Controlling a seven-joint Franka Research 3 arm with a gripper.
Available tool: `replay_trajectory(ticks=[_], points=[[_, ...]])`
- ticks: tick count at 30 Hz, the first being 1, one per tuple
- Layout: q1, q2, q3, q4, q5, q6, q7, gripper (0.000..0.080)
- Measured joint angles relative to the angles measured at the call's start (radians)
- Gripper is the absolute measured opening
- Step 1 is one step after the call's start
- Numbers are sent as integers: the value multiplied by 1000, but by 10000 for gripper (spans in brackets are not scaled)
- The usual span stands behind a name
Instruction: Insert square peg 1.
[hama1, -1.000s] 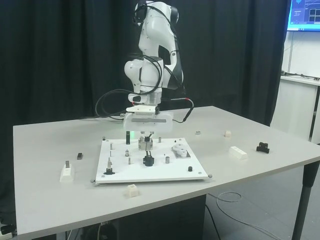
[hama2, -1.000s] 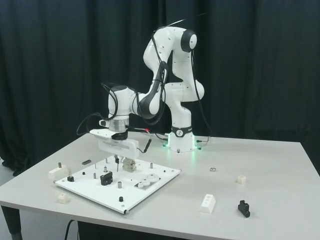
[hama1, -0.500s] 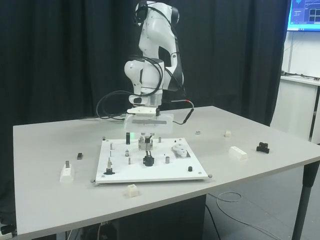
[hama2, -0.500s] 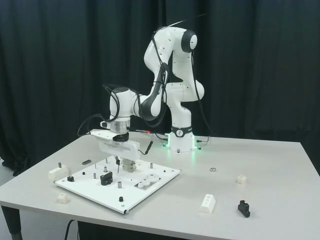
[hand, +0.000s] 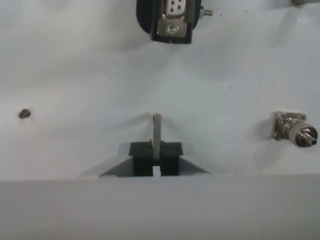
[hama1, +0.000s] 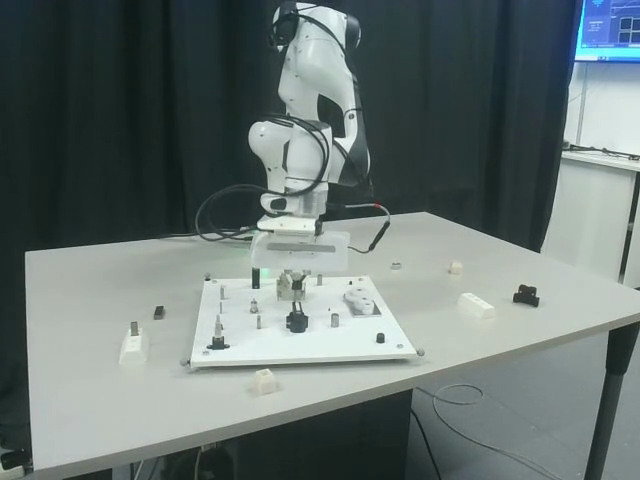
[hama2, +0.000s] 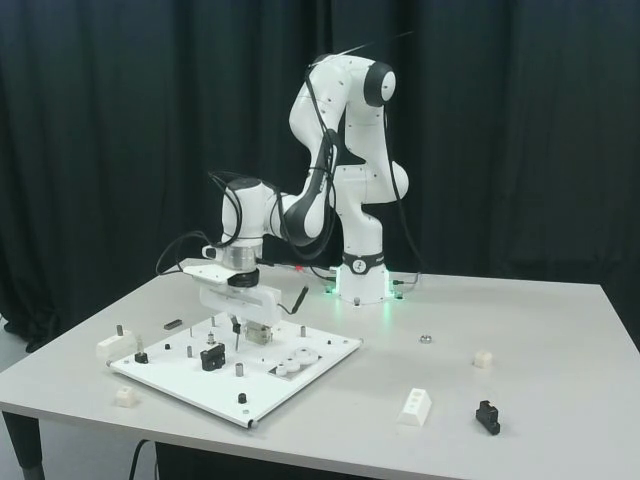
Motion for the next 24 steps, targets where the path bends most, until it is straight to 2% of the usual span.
replay_trajectory(ticks=[24], points=[[-1, 16, 13, 0, 10, 8, 0, 26]])
